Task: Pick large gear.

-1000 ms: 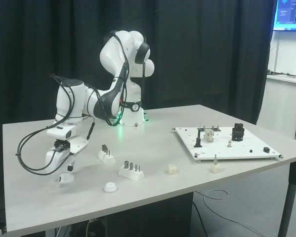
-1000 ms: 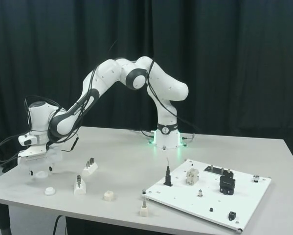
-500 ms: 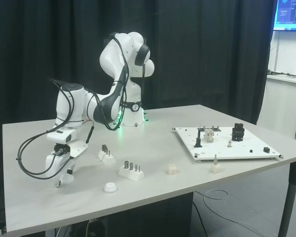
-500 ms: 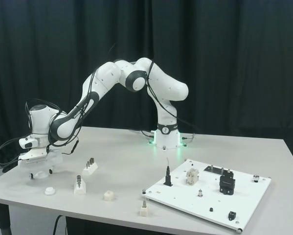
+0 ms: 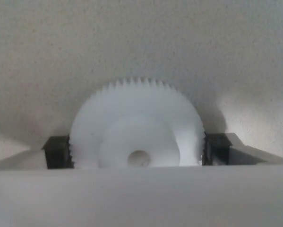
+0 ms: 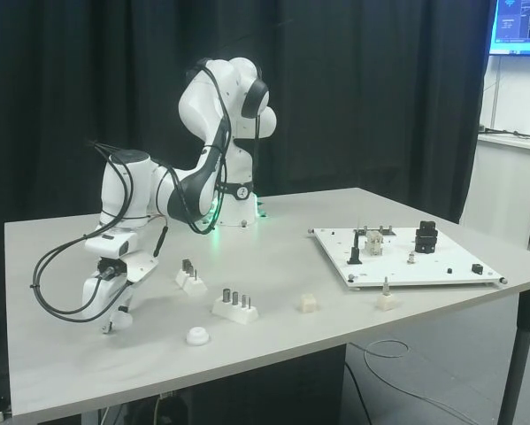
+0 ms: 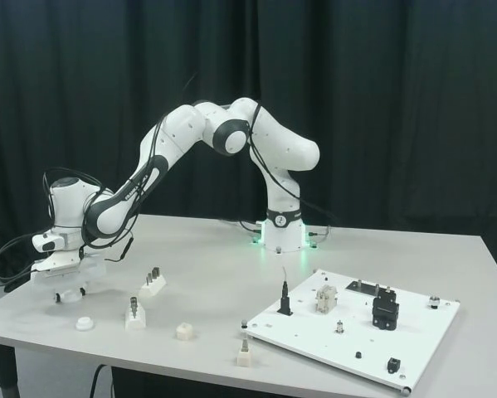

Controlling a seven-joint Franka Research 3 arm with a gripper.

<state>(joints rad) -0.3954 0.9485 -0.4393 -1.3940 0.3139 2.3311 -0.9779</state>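
Gripper (image 5: pixel 137 153): jaws clenched on the gear — one black finger (image 5: pixel 57 151) presses each toothed side.
Gear (image 5: pixel 136 125): white, toothed, round hub and centre hole; lower centre of the wrist view, just above the grey table (image 5: pixel 141 42).
Arm (image 7: pixel 148 170): stretched low toward the left of the second room view.
Board (image 7: pixel 356 323): white — lower right, well apart.

The large gear (image 5: pixel 136 130) is white, finely toothed round its rim, with a raised hub and a small centre hole. It sits flat between my claw (image 5: pixel 136 150) fingers, black pads touching opposite sides.
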